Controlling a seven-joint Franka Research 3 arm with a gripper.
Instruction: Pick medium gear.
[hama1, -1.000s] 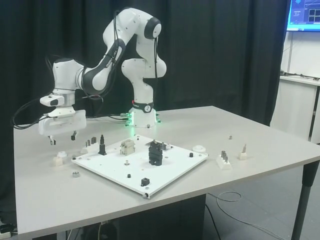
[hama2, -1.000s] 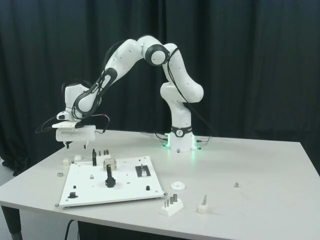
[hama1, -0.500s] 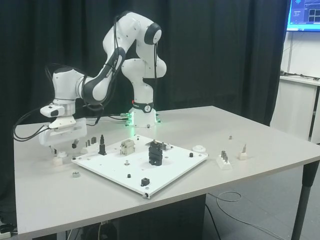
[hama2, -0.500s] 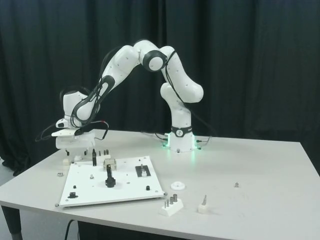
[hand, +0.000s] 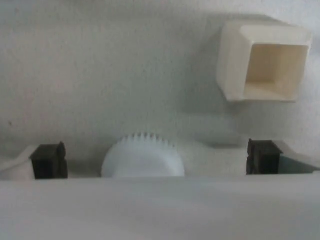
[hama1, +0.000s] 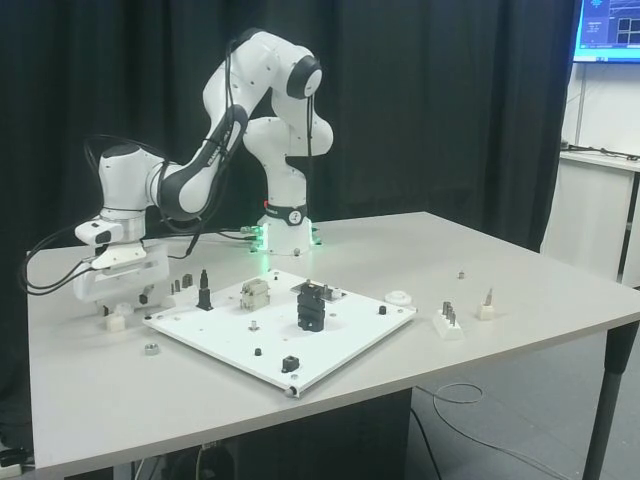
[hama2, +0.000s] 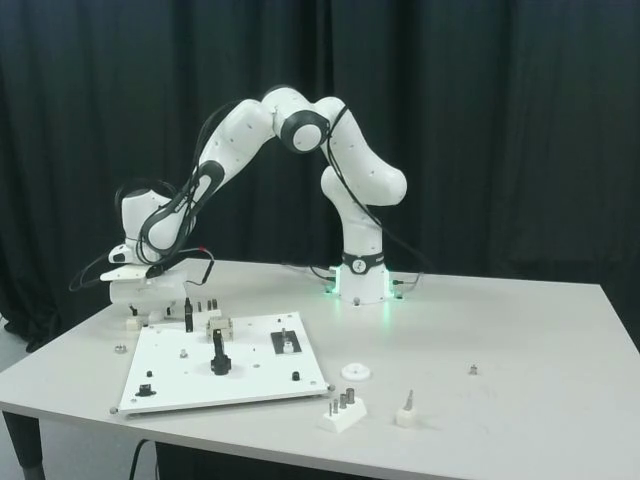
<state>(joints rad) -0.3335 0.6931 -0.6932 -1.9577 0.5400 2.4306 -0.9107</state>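
Observation:
The medium gear (hand: 142, 156) is a white toothed disc lying on the grey table. In the wrist view it sits between my two black fingertips (hand: 49, 161), with a gap on each side. My gripper (hand: 156, 159) is open and low over the table, straddling the gear without touching it. In the first room view the gripper (hama1: 118, 298) is down at the table's left end, just off the white board's corner, and its body hides the gear. The second room view shows the gripper (hama2: 148, 305) at the same low height.
A white hollow square block (hand: 263, 61) lies close beside the gear, also visible as the block (hama1: 116, 321). The white board (hama1: 340, 340) carries several black and grey parts. A nut (hama1: 152, 348), a larger white gear (hama1: 399, 296) and two peg holders (hama1: 449, 322) lie on the table.
The gripper has come down from well above the table to just over its surface, around the gear, and shifted slightly left in the first room view. Its fingers have stayed open.

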